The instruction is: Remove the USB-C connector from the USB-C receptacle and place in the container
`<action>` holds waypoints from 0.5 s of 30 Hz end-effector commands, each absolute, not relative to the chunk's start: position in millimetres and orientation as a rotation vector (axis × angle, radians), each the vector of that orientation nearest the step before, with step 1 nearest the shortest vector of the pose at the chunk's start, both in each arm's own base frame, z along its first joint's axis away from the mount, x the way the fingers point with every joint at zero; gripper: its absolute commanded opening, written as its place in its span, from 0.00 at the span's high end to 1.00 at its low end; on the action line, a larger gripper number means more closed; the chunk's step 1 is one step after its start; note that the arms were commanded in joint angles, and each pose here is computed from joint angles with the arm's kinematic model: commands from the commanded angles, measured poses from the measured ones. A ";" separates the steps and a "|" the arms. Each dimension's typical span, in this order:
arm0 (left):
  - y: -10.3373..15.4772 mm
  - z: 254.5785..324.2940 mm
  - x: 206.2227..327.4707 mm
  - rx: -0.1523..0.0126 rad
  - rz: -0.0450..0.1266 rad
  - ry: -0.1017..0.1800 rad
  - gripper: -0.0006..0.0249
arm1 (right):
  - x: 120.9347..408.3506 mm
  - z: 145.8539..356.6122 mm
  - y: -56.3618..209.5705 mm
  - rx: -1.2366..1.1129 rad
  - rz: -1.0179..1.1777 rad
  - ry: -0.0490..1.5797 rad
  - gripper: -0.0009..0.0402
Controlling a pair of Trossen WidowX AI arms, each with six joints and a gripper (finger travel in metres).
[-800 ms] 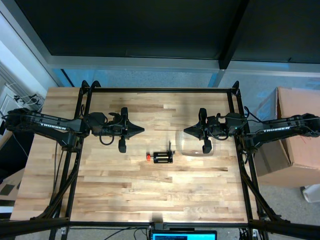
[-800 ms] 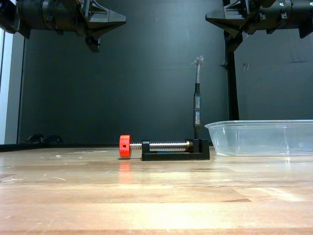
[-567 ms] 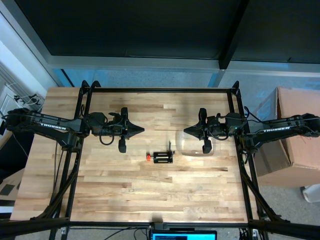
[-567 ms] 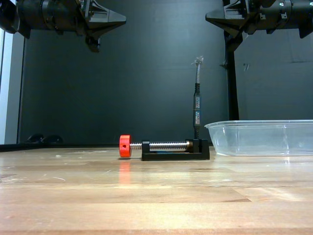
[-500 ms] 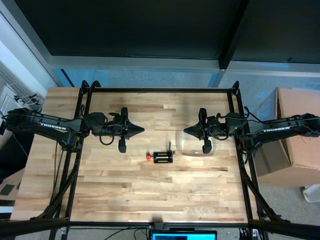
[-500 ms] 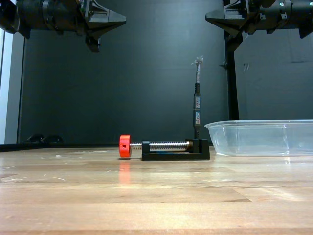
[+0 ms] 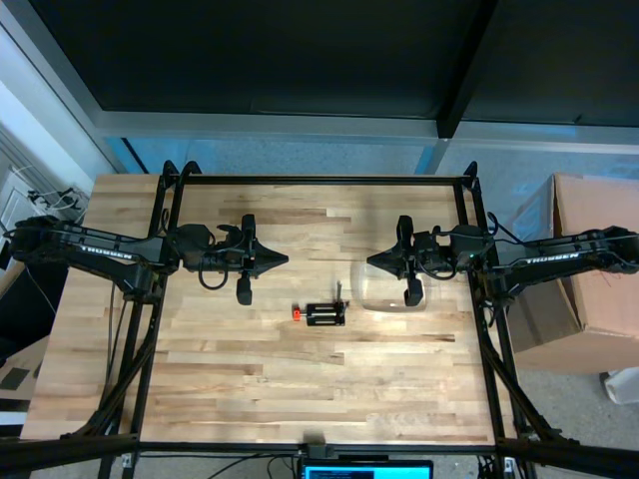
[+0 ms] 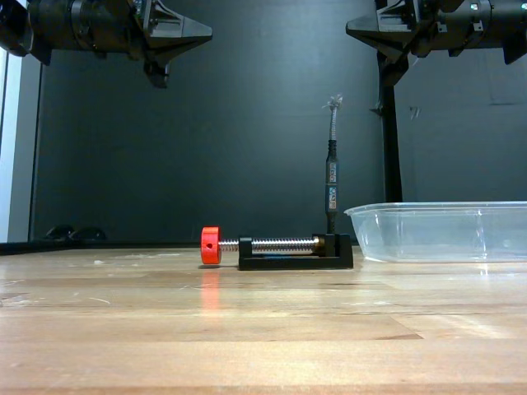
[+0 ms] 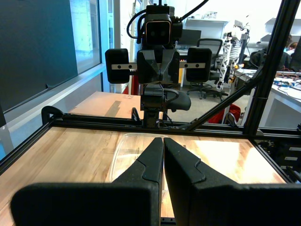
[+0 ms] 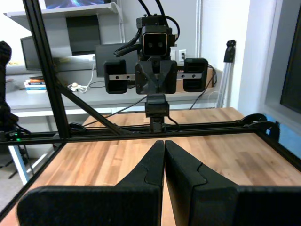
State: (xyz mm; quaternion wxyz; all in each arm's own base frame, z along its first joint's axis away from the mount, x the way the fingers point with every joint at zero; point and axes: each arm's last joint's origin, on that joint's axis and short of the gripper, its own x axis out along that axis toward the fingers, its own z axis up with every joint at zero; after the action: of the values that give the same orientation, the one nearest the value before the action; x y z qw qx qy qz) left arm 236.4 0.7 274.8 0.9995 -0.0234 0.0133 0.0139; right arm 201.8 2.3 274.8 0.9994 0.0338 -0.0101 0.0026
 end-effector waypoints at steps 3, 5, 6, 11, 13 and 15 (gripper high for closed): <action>0.8 274.9 236.5 -0.047 0.028 0.026 0.98 | 201.8 274.4 0.5 0.039 -0.058 -0.018 0.98; 0.7 274.9 236.5 -0.047 0.028 0.027 0.98 | 201.8 275.2 0.5 0.037 -0.058 -0.026 0.98; 0.7 274.9 236.5 -0.047 0.028 0.027 0.98 | 201.8 275.4 0.5 0.037 -0.057 -0.028 0.98; 0.8 274.9 236.5 -0.047 0.028 0.027 0.98 | 202.5 276.1 3.0 0.042 0.021 0.015 0.98; 0.8 274.9 236.5 -0.047 0.028 0.027 0.98 | 204.7 276.7 3.6 0.045 0.033 0.114 0.98; 0.7 275.0 236.5 -0.047 0.028 0.026 0.98 | 207.5 278.7 3.9 0.045 0.031 0.233 0.98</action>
State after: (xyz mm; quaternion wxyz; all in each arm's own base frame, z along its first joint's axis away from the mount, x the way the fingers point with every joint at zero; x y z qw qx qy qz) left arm 236.4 0.8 274.8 0.9995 -0.0236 0.0133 0.0141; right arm 205.7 3.6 277.5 0.9967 0.0220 0.0771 0.0156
